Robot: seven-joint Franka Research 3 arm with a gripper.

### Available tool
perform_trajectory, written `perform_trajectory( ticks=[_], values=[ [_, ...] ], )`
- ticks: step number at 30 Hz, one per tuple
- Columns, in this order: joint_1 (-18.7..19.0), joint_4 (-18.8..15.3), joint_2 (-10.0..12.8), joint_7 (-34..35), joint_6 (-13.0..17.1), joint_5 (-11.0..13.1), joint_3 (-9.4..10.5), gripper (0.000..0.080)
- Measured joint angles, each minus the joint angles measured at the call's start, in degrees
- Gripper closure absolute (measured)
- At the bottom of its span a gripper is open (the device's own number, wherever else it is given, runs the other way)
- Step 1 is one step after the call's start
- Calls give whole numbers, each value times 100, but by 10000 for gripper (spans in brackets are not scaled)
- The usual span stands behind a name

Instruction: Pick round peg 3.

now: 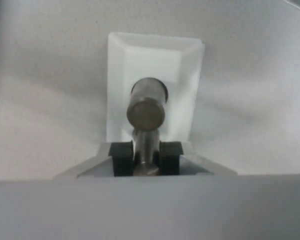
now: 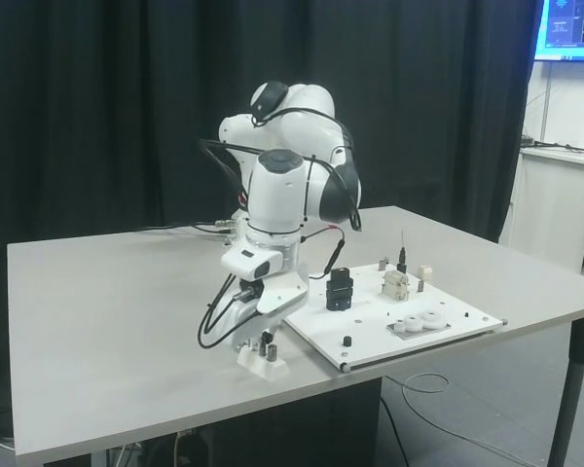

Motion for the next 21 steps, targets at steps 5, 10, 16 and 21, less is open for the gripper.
perform_trajectory(
  ticks=[5, 10, 16, 21],
  values=[
    [-55, 0, -78, 0, -65, -76, 50, 696],
    [-87, 3, -163, 0, -179, -134, 59, 696],
    [-99, 7, -284, 0, -317, -190, 59, 697],
    [-99, 20, -392, 0, -419, -198, 59, 697]
  ],
)
